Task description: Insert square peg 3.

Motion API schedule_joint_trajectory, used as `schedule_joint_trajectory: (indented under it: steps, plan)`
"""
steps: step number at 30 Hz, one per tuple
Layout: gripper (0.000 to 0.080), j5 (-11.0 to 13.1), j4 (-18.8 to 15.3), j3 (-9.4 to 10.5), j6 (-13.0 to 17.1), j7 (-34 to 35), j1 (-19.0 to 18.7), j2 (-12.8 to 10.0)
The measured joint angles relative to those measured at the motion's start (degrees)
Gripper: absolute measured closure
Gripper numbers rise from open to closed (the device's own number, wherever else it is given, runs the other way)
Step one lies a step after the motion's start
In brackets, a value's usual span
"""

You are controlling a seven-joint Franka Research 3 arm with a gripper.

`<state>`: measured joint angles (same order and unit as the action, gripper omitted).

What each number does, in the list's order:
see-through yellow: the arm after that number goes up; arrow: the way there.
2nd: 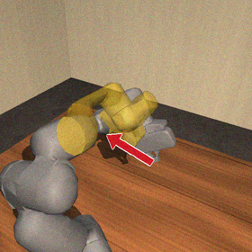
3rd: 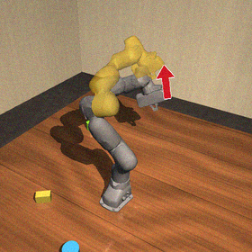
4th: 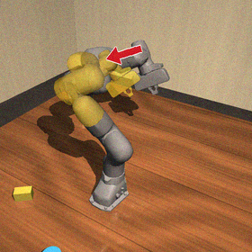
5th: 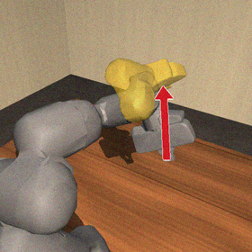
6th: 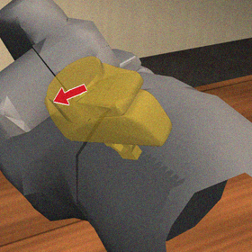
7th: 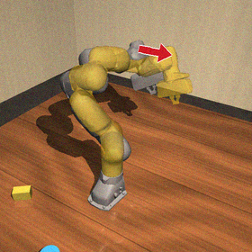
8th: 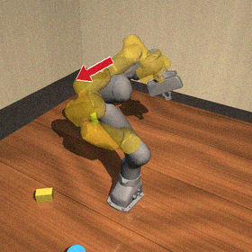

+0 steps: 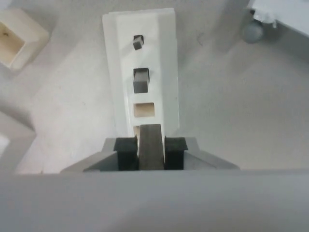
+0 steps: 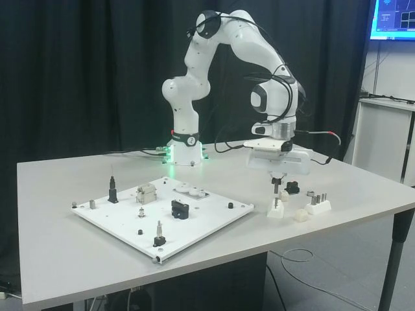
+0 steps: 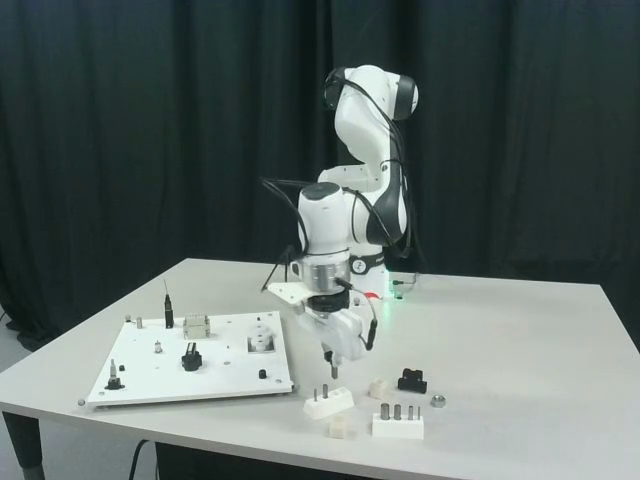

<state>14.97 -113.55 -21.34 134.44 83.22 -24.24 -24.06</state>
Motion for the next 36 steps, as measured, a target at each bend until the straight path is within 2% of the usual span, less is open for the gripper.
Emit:
schedule_joint_trajectory:
  steps: [9, 36]
  plan:
    - [0.0688, 0.0, 0.0, -0.25, -0.6, 0.0, 0.0, 0.7]
    - [0.0688, 0.0, 0.0, -0.28, 0.0, 1.7, -0.1, 0.7]
